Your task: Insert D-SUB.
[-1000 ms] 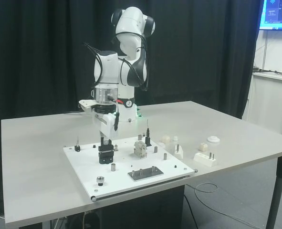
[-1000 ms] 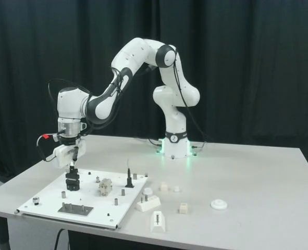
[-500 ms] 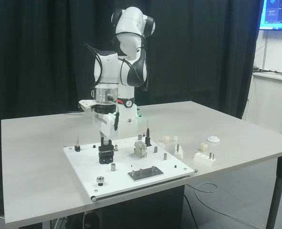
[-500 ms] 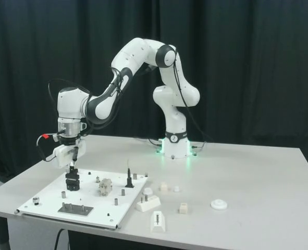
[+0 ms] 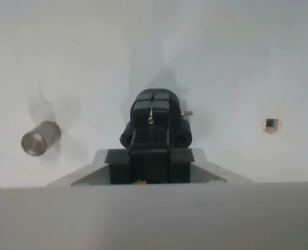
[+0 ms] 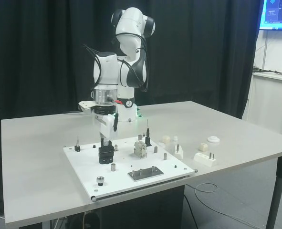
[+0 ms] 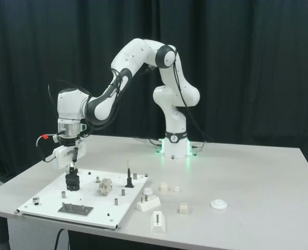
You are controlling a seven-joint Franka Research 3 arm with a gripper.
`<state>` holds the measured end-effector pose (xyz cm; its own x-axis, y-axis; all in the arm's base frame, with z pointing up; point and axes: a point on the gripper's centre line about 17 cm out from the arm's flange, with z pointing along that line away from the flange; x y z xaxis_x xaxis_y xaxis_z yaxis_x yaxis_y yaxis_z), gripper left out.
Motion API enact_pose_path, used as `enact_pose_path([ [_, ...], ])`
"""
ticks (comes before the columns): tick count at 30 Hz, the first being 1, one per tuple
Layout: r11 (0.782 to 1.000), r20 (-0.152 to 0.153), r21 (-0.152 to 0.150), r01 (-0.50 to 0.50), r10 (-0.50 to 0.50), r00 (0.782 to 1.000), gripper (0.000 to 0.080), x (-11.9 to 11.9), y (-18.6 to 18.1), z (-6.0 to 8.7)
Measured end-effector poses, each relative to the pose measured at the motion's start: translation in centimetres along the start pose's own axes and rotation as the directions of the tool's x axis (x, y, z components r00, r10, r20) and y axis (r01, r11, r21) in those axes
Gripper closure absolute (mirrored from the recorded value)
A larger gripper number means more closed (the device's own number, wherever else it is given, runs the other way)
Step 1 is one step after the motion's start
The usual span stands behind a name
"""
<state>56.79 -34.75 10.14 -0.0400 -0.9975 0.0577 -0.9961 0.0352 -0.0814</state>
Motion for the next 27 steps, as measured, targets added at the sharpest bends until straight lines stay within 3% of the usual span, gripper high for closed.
enact_pose_path([
  [17, 1.000, 0.010, -0.001, -0.025, 0.025, 1.000, 0.0654, 0.13, 0.31, 0.04],
  [18, 0.999, 0.014, -0.002, -0.034, 0.034, 0.999, 0.0400, 0.09, 0.38, 0.06],
  [24, 1.000, 0.016, 0.006, -0.007, 0.007, 1.000, 0.0400, 0.30, 0.12, -0.35],
  [25, 1.000, 0.015, 0.009, 0.007, -0.007, 1.000, 0.0128, 0.38, -0.02, -0.50],
  [26, 1.000, 0.013, 0.012, 0.016, -0.016, 1.000, 0.0128, 0.46, -0.16, -0.65],
  [27, 1.000, 0.011, 0.015, 0.018, -0.019, 1.000, 0.0033, 0.58, -0.31, -0.83],
])
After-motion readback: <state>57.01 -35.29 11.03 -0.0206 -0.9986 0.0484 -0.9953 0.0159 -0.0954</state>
